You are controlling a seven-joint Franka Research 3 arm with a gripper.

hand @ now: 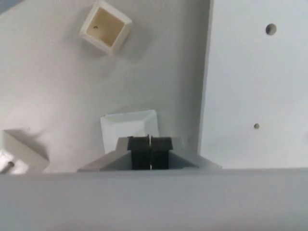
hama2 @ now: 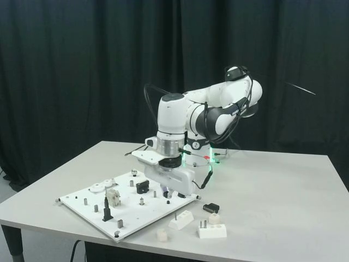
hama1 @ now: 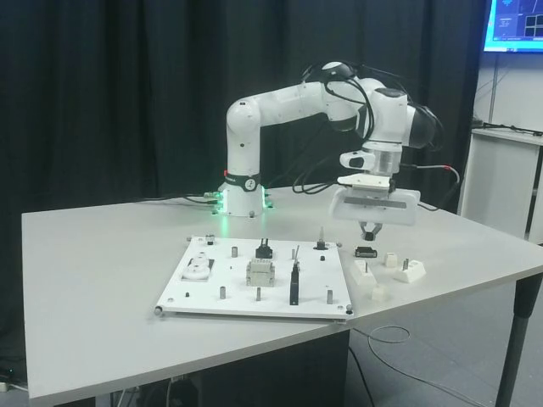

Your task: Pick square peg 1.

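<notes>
Franka's gripper is hanging above the grey table, just off the edge of the white board. Its two black fingertips are pressing together with only a thin seam between them, and they are gripping nothing. Judging by this, the pick is not yet under way: the fingers would have to spread before they could go around anything.

Directly beneath the fingertips a sloped white block is lying on the table, with a thin pin rising from it in the room views. That puts the arm over the cluster of loose parts rather than over the board's fixtures.

Square peg 1 is most likely the small square piece with a hollow top, though that is a judgement. It is resting on the table close to the board's edge, apart from the fingertips and not below them. In the second room view it seems to be the little cube nearest the table's front edge. It is sitting turned at an angle to the fingertips' seam, so the wrist would probably need to rotate for the pads to meet two flat faces. A second white block is lying near the sloped one, so any descent has to avoid clipping either.
</notes>
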